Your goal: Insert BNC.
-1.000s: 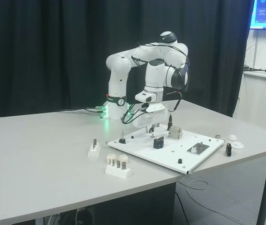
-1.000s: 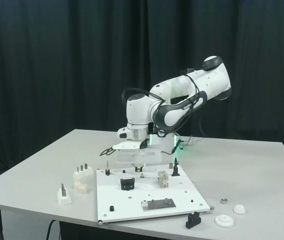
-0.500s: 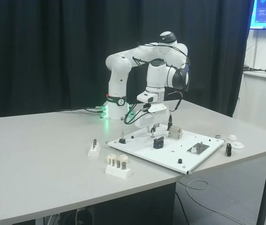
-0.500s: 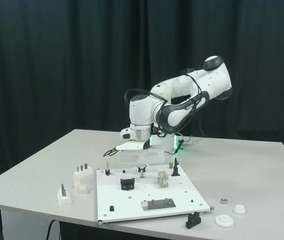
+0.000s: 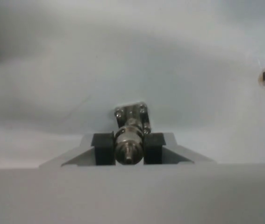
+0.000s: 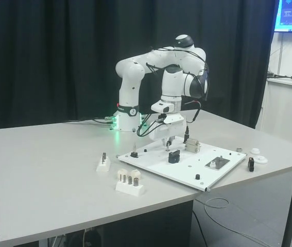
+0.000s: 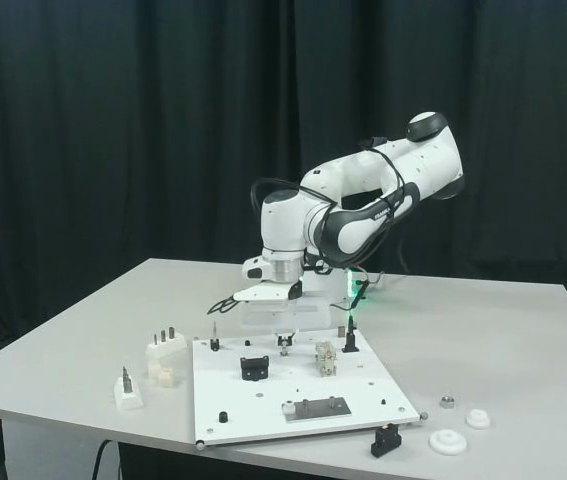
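While the grey table (image 6: 43,159) carries the white board (image 7: 293,395) near its front edge, the white arm (image 7: 363,200) folds down over the board's rear edge, wrist vertical. Gripper (image 5: 128,148) points straight down, black fingers (image 5: 103,148) clamped on either side of the BNC (image 5: 129,142). BNC: small metal cylindrical plug, barrel ribbed, sitting on a square flanged socket (image 5: 131,112) on the board. Long axis upright, mating end down.

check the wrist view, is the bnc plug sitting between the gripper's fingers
Yes, the BNC plug sits between the two black fingers of the gripper, above the white board.
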Controlling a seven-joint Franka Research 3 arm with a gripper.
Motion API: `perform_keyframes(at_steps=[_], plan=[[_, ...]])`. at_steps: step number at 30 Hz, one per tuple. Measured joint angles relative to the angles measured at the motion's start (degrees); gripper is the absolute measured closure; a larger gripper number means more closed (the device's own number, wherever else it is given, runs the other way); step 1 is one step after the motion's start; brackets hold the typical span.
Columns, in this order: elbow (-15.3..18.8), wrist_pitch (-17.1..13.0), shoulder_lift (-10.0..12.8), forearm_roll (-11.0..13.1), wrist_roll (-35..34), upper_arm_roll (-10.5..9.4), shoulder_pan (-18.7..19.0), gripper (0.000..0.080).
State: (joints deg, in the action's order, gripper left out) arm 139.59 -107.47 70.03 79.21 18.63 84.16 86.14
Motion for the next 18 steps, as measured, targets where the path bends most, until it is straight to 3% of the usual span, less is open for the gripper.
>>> perform_keyframes(at_steps=[18], plan=[[0.2,-2.4,0.1,1.1,0.0,-0.86,0.0,0.0677]])
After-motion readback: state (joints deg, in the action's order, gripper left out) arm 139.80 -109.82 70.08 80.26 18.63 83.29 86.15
